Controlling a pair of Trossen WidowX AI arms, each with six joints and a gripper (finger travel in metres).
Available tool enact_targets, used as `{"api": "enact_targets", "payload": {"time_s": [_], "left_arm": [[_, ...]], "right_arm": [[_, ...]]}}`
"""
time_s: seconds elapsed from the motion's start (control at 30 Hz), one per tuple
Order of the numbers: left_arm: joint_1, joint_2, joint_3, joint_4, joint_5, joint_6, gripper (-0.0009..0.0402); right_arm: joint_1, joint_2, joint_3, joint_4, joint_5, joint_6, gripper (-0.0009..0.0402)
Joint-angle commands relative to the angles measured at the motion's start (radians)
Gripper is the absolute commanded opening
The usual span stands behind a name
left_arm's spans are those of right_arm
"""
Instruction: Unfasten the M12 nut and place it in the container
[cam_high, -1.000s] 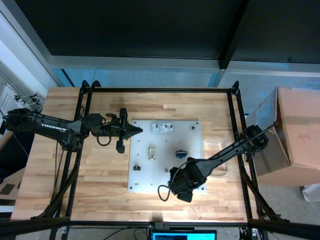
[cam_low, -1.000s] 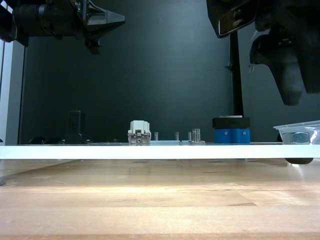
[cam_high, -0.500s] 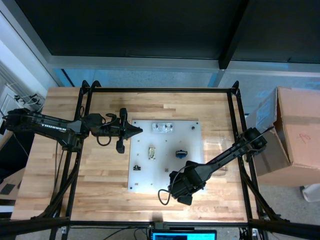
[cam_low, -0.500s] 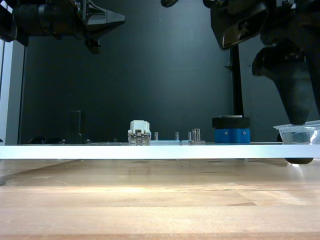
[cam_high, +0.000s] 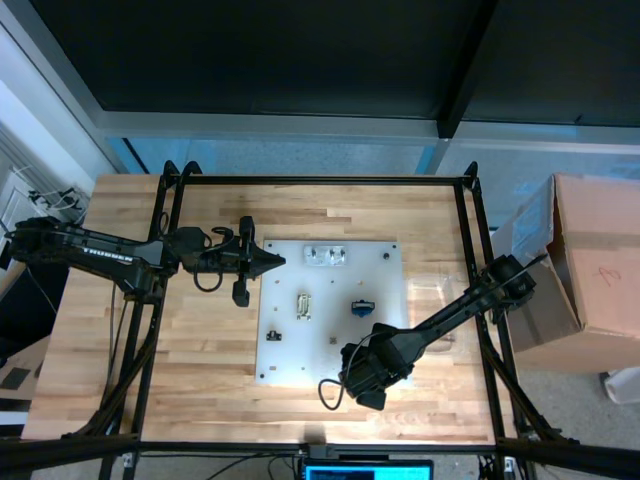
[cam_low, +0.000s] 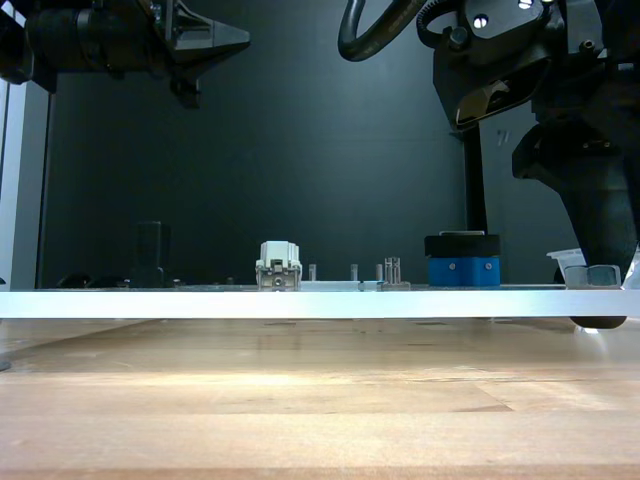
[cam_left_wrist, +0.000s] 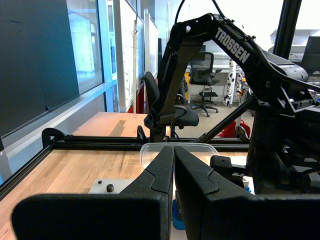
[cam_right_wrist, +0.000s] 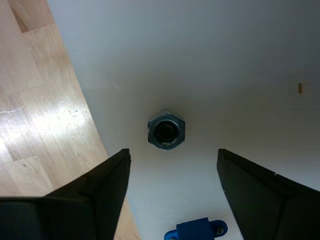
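The small silver nut (cam_right_wrist: 166, 131) sits on its stud on the white board (cam_right_wrist: 240, 65), its dark centre facing my right wrist camera. My right gripper (cam_right_wrist: 172, 150) is open, with one black finger (cam_right_wrist: 102, 182) on each side of the nut and a gap to each. In the low view a right finger (cam_low: 598, 215) reaches down to the nut (cam_low: 601, 274). In the high view the right gripper (cam_high: 372, 372) hides the nut. The clear container (cam_high: 440, 300) lies right of the board. My left gripper (cam_high: 270, 260) is shut and holds nothing, hovering off the board's far left edge.
On the board stand a blue block (cam_high: 362, 308), a grey connector (cam_high: 303, 305) and small posts (cam_high: 325, 256). A black frame (cam_high: 320, 181) rings the table. A cardboard box (cam_high: 590, 270) sits beyond the right edge.
My right gripper has come down over the nut; its finger now reaches nut level in the low view. The left arm has not moved.
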Motion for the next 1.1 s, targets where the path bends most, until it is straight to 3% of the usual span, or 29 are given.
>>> {"api": "enact_targets", "payload": {"time_s": [0.03, 0.47, 0.67, 1.1], "left_arm": [[0.000, 0.000, 0.000, 0.000, 0.000, 0.000, 0.0000], [0.000, 0.000, 0.000, 0.000, 0.000, 0.000, 0.0000], [0.000, 0.000, 0.000, 0.000, 0.000, 0.000, 0.0000], [0.000, 0.000, 0.000, 0.000, 0.000, 0.000, 0.0000]], "right_arm": [[0.001, 0.001, -0.001, 0.004, -0.001, -0.004, 0.0183], [0.002, -0.009, -0.002, 0.000, -0.002, -0.028, 0.0053], [0.003, -0.013, -0.002, -0.008, -0.006, -0.129, 0.0007], [0.004, -0.021, -0.002, -0.006, -0.010, -0.285, 0.0004]]}}
